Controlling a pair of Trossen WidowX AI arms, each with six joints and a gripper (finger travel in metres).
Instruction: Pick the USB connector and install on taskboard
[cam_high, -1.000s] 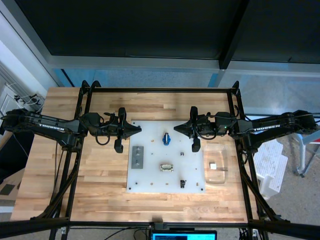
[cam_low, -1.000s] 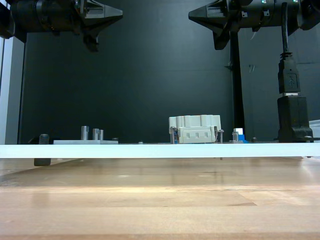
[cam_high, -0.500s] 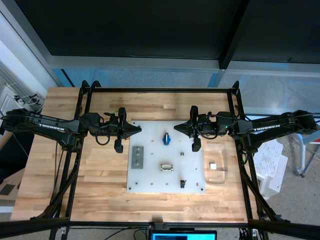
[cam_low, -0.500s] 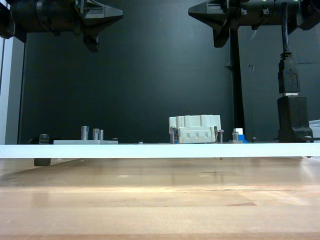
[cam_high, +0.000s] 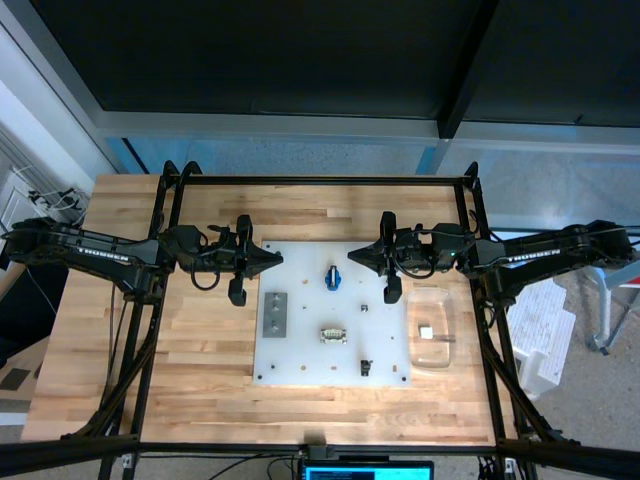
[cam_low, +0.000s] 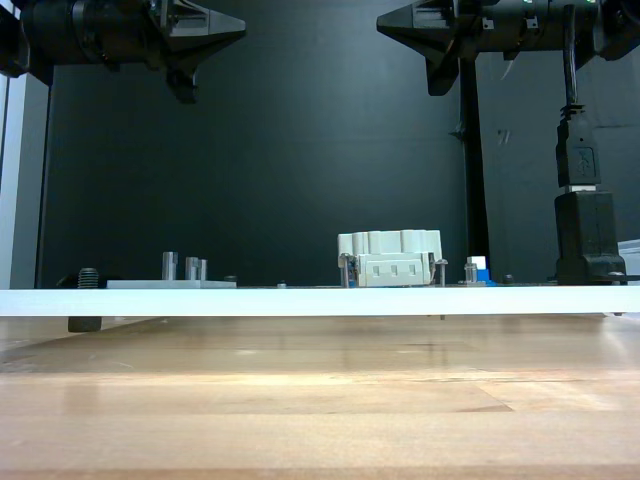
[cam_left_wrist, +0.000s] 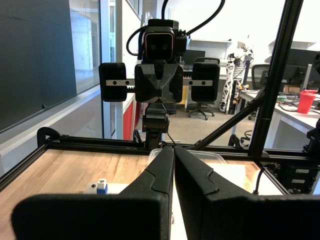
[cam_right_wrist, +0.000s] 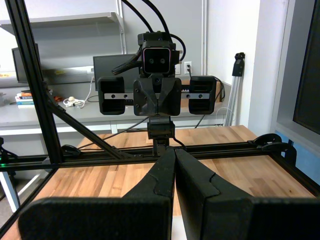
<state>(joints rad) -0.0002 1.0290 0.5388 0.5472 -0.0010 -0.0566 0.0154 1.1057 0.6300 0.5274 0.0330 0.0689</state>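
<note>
I think the job is done. The plug (cam_low: 577, 155) stands upright in the port (cam_low: 590, 240) at the board's (cam_high: 300, 352) near edge. A shiny band shows between plug and port, and the cable (cam_low: 571, 70) goes straight up from the plug.

The right gripper (cam_high: 355, 257) hangs high over the board's far part. The left gripper (cam_high: 275, 258) hangs high over the board's left edge. Both have their jaws pressed closed, with nothing between them.

The plug is well apart from both grippers, down low at the board's near edge. Nothing holds it. The tray (cam_high: 436, 292) just beside the board's right edge has only the white block (cam_high: 427, 331) in it.

Next, I would only check that the plug sits all the way down. If it does not, the right gripper would have to come down over the plug and push gently.
</note>
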